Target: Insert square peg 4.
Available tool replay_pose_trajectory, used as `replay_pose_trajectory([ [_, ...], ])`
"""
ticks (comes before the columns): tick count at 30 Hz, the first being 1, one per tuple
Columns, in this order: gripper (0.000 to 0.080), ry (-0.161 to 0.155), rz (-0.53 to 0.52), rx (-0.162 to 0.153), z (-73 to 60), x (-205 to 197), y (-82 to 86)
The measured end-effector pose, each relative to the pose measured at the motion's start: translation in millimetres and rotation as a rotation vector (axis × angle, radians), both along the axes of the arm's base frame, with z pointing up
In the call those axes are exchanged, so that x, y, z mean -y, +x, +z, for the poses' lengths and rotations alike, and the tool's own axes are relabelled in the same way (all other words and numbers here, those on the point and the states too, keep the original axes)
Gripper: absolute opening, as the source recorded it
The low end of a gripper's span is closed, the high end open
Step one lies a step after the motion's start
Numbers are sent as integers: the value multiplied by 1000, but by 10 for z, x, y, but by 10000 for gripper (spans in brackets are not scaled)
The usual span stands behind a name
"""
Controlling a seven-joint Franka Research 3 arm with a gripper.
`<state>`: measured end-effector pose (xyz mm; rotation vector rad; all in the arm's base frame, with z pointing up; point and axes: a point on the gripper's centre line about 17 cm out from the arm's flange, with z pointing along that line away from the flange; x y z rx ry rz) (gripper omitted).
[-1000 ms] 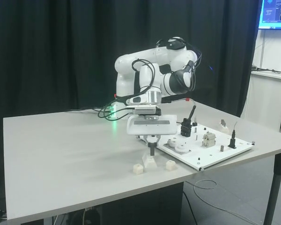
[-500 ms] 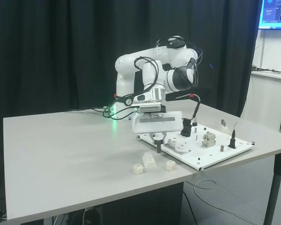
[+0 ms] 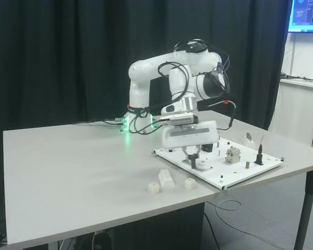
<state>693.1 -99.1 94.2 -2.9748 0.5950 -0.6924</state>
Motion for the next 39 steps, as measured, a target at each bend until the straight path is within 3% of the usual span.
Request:
replay_pose_trajectory([
  [13,153,58,-22,-37,69,-793,230],
  [27,153,59,-56,-75,271,-1620,379],
  [39,153,93,-168,-89,383,-2361,415],
])
